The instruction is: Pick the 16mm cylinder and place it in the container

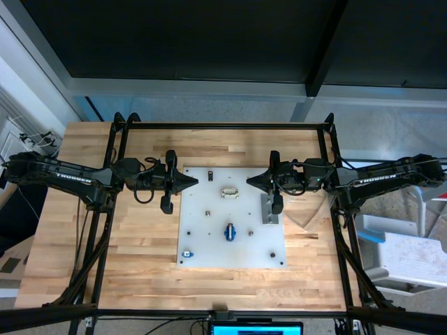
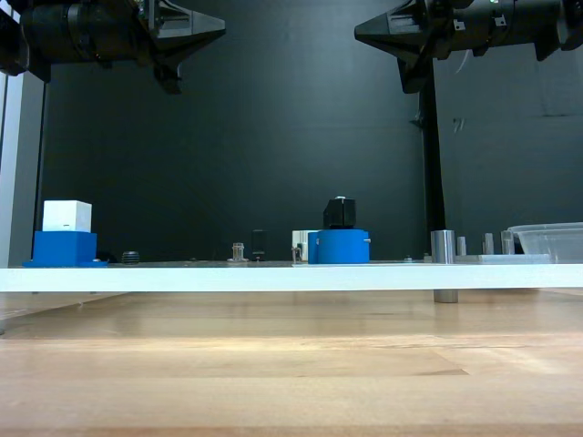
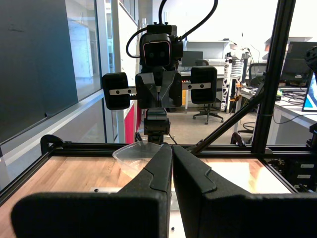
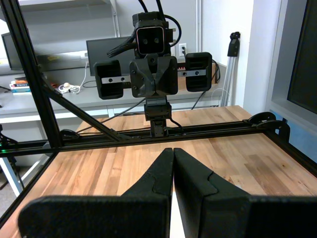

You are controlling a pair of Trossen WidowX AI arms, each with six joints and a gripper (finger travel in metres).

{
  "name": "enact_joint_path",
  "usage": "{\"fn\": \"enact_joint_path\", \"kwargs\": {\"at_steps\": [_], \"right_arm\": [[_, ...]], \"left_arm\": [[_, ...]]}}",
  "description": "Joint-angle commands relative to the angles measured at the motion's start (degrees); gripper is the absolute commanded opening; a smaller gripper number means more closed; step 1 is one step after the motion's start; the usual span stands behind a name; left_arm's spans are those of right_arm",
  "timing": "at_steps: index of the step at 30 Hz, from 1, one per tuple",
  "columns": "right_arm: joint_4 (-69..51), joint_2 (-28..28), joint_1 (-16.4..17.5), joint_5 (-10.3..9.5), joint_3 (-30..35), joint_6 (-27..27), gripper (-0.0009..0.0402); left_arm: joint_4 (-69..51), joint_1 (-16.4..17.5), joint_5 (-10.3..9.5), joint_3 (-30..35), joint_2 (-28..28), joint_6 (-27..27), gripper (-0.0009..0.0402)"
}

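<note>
Silvery 16mm cylinder (image 1: 250,234) upright on the white board (image 1: 209,241), apart from the container (image 1: 308,213); my left gripper (image 1: 195,179) and right gripper (image 1: 250,179) hang high, level, tips facing, both pinched closed.

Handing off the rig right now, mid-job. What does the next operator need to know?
Left gripper: shut, empty, raised above the far left part of the white board.
Right gripper: shut, empty, raised above the board's far right part.
16mm cylinder: seemingly the widest silvery peg, upright near the board's near right corner, untouched.
Container: on the table beside the board's right edge; looks empty.
Done: nothing yet.
Left: open a gripper, pick the cylinder, place it in the container.
</note>
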Motion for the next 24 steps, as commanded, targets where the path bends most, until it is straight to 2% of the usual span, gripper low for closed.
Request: {"fn": "enact_joint_path", "kwargs": {"at_steps": [1,13,17,24], "right_arm": [[0.1,0.0,0.0,0.02,0.0,0.0,0.0],[0.0,0.0,0.0,0.07,0.1,0.1,0.0],[-1.4,0.0,0.0,0.02,2.2,0.1,0.0],[-23.5,1.0,0.0,0.07,13.8,0.0,0.0]], "left_arm": [[0.0,0.0,0.02,0.0,0.0,0.0,0.0],[0.0,0.0,0.02,0.0,0.0,0.0,0.0],[0.0,0.0,0.02,0.0,0.0,0.0,0.0],[0.0,0.0,0.02,0.0,0.0,0.0,0.0]]}}
